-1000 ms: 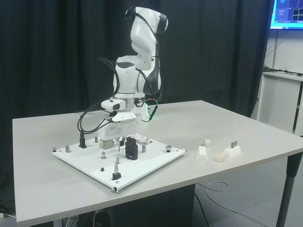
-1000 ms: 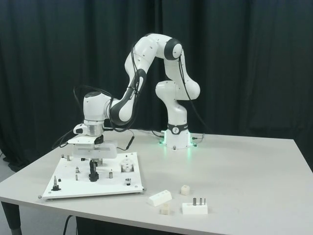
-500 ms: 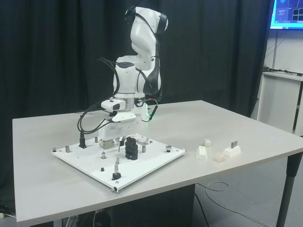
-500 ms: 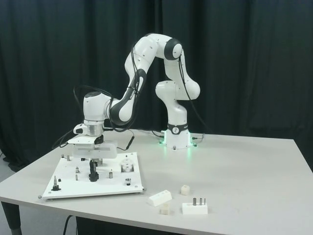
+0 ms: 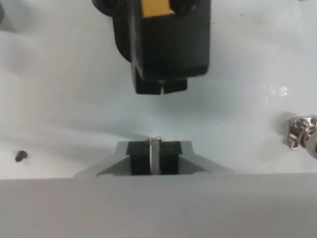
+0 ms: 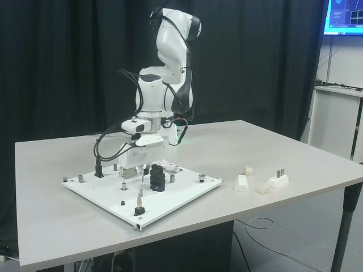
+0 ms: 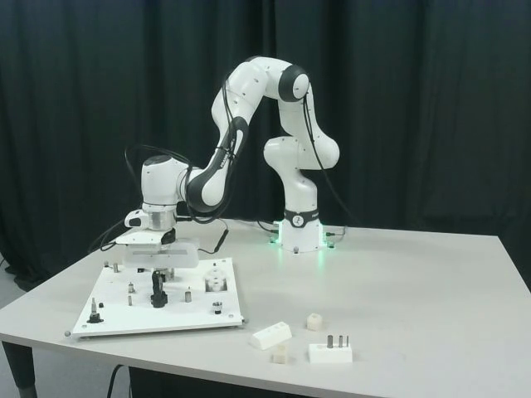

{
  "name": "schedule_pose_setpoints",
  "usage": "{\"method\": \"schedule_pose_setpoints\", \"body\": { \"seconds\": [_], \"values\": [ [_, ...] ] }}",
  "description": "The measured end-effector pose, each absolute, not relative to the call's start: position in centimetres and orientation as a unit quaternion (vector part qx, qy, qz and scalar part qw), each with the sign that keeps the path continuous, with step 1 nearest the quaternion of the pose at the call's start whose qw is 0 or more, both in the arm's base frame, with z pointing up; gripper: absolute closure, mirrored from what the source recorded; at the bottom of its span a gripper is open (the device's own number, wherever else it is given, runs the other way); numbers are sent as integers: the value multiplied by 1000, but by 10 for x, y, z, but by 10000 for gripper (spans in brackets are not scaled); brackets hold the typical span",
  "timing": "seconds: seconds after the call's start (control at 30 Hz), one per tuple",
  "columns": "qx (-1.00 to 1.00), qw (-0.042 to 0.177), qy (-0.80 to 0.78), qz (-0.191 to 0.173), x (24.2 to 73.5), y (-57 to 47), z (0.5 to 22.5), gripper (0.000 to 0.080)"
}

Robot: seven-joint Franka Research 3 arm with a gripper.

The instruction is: Insert square peg 1.

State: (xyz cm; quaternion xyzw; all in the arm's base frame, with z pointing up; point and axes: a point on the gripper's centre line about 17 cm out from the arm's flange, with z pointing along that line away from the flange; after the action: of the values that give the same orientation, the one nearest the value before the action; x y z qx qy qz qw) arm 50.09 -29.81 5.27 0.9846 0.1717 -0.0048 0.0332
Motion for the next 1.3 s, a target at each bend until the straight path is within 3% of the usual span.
{"method": "schedule_pose_setpoints", "body": {
  "seconds": [1.3],
  "values": [
    [977,34,212,-5,504,-298,48,767]
  ]
}}
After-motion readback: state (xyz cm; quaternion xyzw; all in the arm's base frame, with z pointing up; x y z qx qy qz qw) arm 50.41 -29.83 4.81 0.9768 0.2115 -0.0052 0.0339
